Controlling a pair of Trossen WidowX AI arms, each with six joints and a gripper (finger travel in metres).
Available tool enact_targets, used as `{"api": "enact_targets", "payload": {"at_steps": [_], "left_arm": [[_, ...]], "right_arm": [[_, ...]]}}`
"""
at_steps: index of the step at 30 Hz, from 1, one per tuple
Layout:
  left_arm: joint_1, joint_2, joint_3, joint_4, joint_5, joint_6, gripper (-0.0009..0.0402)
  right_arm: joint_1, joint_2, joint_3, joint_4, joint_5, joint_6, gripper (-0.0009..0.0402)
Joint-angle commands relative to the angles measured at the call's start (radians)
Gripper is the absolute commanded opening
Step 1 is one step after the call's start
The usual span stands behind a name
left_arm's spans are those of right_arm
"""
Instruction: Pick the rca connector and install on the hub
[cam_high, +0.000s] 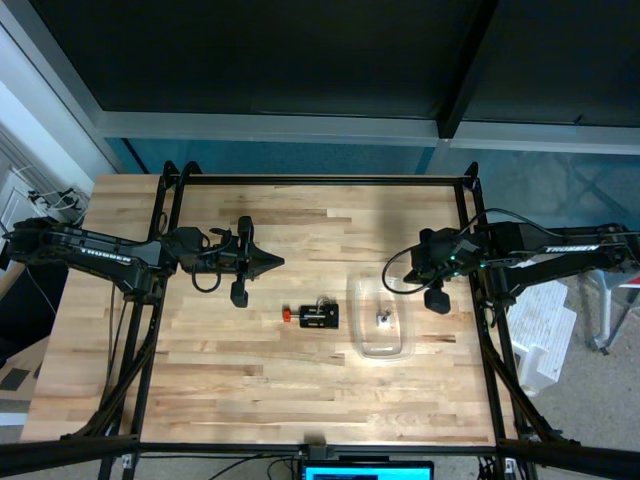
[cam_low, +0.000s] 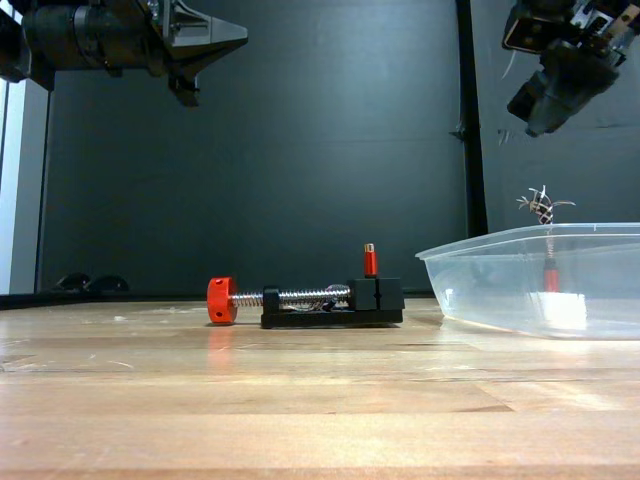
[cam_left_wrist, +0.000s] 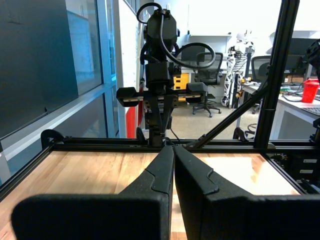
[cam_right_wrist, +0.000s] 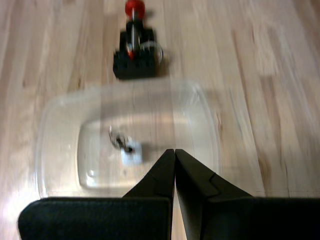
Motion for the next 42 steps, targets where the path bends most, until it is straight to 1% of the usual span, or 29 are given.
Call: {"api": "enact_targets", "payload": {"at_steps": [1,9,23,32,42], "left_arm": [[0.0,0.0,0.0,0.0,0.0,0.0,0.0],[0.0,0.0,0.0,0.0,0.0,0.0,0.0],[0.0,0.0,0.0,0.0,0.0,0.0,0.0],[0.0,0.0,0.0,0.0,0.0,0.0,0.0],[0.0,0.0,0.0,0.0,0.0,0.0,0.0]], "right_arm": [[0.016,0.027,0.024,-0.048,0.001,0.0,0.0],[0.068,0.105,0.078,-0.143,0.002,0.025,0.0],[0.153,0.176,0.092,-0.148,0.004,0.087,0.0],[0.187,0.208,0.092,-0.115,0.004,0.119,0.0],[0.19,0.22,0.092,-0.114,0.005,0.123,0.0]]}}
